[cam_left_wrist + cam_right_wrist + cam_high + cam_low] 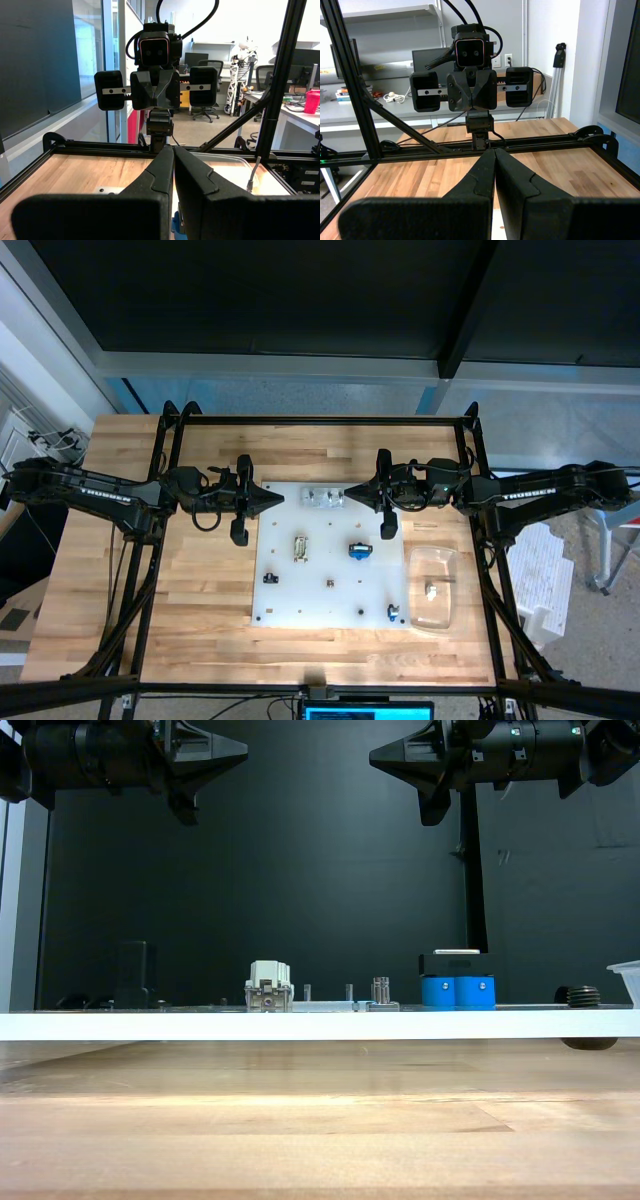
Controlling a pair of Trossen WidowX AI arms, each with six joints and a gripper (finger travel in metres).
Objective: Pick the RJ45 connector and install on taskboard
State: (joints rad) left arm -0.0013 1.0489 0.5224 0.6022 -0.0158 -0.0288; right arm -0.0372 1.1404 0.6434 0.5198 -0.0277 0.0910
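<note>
Both arms hang parked above the far edge of the white board (330, 600), tips facing each other. My left gripper (278, 498) is shut with nothing in it, its fingers (165, 172) pressed together. My right gripper (347, 493) is shut and empty too, with its fingers (487, 172) closed. The small blue jack (394, 614) sits at the board's near right corner with a pale grey piece on top. I cannot tell whether that piece is the connector. The clear tray (437, 558) to the right holds a pale block (432, 590), and no cable shows running off it.
On the board stand a grey-white socket (300, 548), a larger blue part (358, 550) and a metal fitting (322, 499) at the far edge. A black frame (320, 421) borders the wooden table. From the low view both grippers (240, 758) hang well above the board.
</note>
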